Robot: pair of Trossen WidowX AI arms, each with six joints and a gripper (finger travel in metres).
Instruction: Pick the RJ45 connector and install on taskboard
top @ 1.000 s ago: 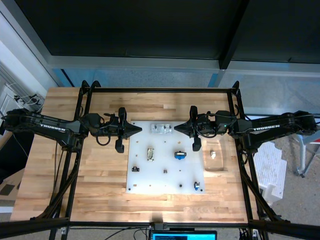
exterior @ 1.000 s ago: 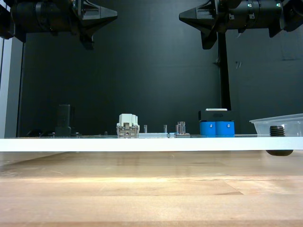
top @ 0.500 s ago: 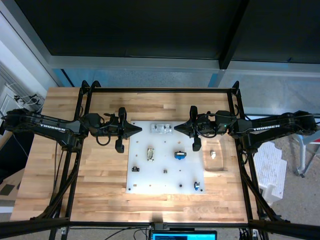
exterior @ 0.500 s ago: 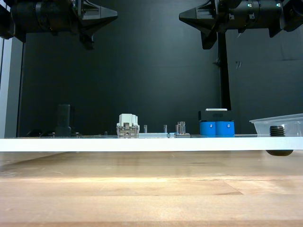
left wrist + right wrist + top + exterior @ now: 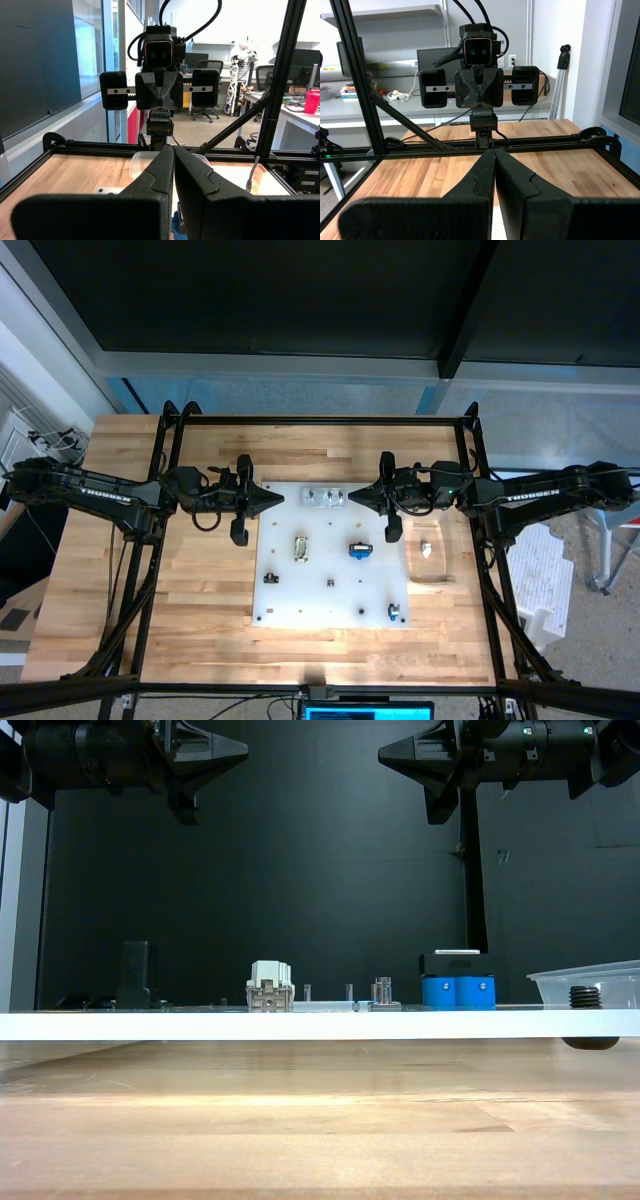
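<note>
Well, start at the near edge. The bench (image 5: 200, 620) is pale wood with long lines in it. On it lies the board (image 5: 300, 600), flat, white and smooth. At the board's near right corner sits the jack (image 5: 395, 613), a tiny blue box with a pale top. I cannot tell if the plug is in it. I see no grey cable anywhere from above.

A bit farther back, just beside the board's 3 o'clock edge, is the tray (image 5: 440, 580). It is thin clear plastic with round corners. The block (image 5: 427, 548) in it is small and pale. I cannot make out anything darker on it.

Farthest back are the two hands, high up over the board's far edge. Both are black, hard and shaped like wedges. They lie level and point at each other: the left hand (image 5: 279, 498) points to 3 o'clock and the right hand (image 5: 353, 495) points to 9 o'clock. Each hand's fingers are pressed tight together, the left ones (image 5: 157, 175) and the right ones (image 5: 479, 182), with nothing between them.

The right hand is the nearer one. From it the tray lies at about 4 o'clock and the jack at about 5 o'clock, both well below. If the plug is not in yet, I think that hand must open and tip down first.
</note>
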